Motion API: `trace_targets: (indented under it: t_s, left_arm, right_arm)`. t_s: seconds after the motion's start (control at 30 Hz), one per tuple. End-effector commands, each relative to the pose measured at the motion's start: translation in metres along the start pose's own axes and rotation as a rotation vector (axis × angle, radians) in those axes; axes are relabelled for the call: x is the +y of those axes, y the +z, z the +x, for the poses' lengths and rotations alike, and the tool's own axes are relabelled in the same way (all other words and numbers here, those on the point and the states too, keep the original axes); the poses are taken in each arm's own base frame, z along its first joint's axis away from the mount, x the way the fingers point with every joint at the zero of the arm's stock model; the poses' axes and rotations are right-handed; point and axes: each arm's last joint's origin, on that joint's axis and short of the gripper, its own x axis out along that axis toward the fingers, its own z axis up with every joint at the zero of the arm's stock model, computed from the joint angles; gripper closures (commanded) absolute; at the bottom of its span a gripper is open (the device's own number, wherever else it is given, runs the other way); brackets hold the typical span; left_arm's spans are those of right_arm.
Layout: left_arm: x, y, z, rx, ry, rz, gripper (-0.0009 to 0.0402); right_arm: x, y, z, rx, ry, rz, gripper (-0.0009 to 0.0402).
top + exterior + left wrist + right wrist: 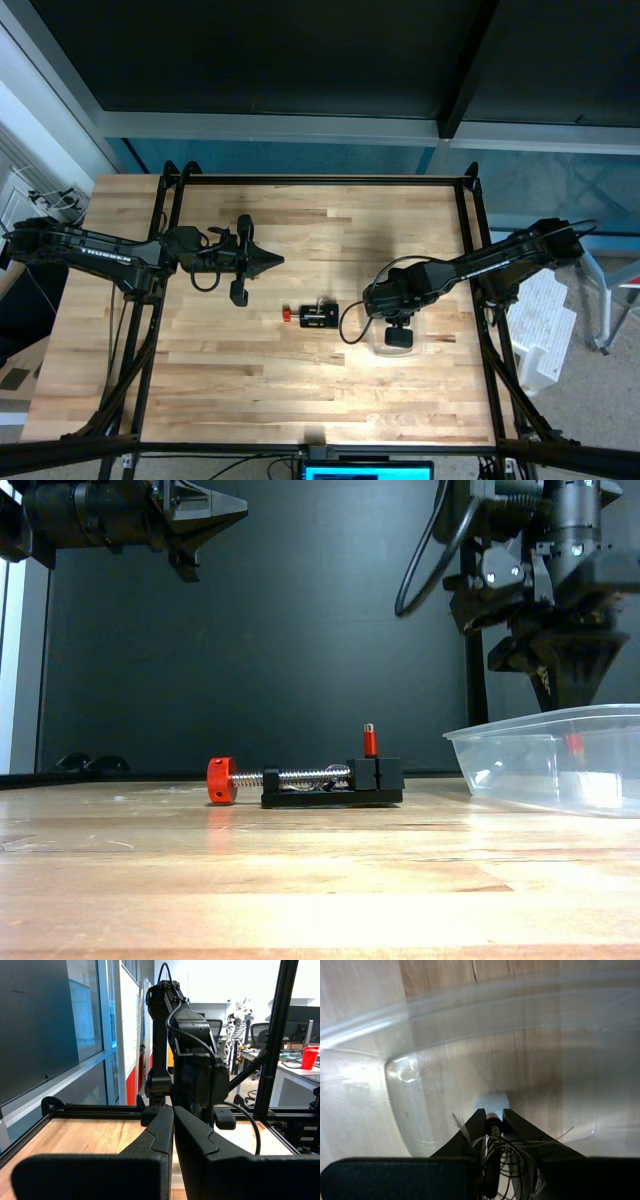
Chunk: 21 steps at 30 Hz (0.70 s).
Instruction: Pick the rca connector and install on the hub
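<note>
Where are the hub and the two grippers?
hub point(320, 318): high view, black body.
left gripper point(278, 261): high view, jaw tips, left of hub.
right gripper point(493, 1111): right wrist view, jaw tips gripping rca connector point(492, 1119) inside tray point(470, 1007).

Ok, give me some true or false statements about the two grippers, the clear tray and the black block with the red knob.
1. The right gripper is down at the clear plastic tray. True.
2. Its fingers are shut on the small dark rca connector. True.
3. The left gripper touches the black rectangular hub with the red knob. False: it hangs high, apart from it.
4. The hub lies inside the tray. False: it sits on the wooden table beside the tray.
5. The left gripper's fingers are spread wide. False: they are shut.
</note>
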Motion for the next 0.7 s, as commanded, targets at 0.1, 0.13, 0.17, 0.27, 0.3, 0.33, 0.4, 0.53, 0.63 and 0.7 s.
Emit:
trace_targets:
  t_s: [0.1, 0.13, 0.17, 0.27, 0.3, 0.33, 0.4, 0.53, 0.63, 0.7]
  left_arm:
    - [0.000, 0.000, 0.000, 0.000, 0.000, 0.000, 0.0393]
    - [0.000, 0.000, 0.000, 0.000, 0.000, 0.000, 0.0393]
    - [0.000, 0.000, 0.000, 0.000, 0.000, 0.000, 0.0393]
    - [0.000, 0.000, 0.000, 0.000, 0.000, 0.000, 0.0393]
    - [0.000, 0.000, 0.000, 0.000, 0.000, 0.000, 0.0393]
    - [0.000, 0.000, 0.000, 0.000, 0.000, 0.000, 0.0393]
    - [0.000, 0.000, 0.000, 0.000, 0.000, 0.000, 0.0393]
    - [0.000, 0.000, 0.000, 0.000, 0.000, 0.000, 0.0393]
    - [0.000, 0.000, 0.000, 0.000, 0.000, 0.000, 0.0393]
    - [0.000, 0.000, 0.000, 0.000, 0.000, 0.000, 0.0393]
  right_arm:
    - [-0.002, -0.003, -0.018, -0.087, -0.004, 0.007, 0.0393]
    - [-0.003, -0.003, -0.021, -0.102, -0.001, 0.007, 0.0393]
    - [-0.003, -0.004, -0.023, -0.116, 0.003, 0.007, 0.0393]
    - [-0.004, -0.006, -0.031, -0.161, 0.004, 0.009, 0.0393]
    - [-0.005, -0.008, -0.032, -0.175, 0.009, 0.010, 0.0393]
    - [-0.006, -0.009, -0.034, -0.187, 0.014, 0.010, 0.0393]
    - [-0.007, -0.012, -0.037, -0.209, 0.021, 0.011, 0.0393]
    - [-0.008, -0.016, -0.043, -0.235, 0.029, 0.009, 0.0393]
    - [-0.008, -0.017, -0.046, -0.250, 0.033, 0.011, 0.0393]
    - [-0.008, -0.017, -0.046, -0.253, 0.034, 0.012, 0.0393]
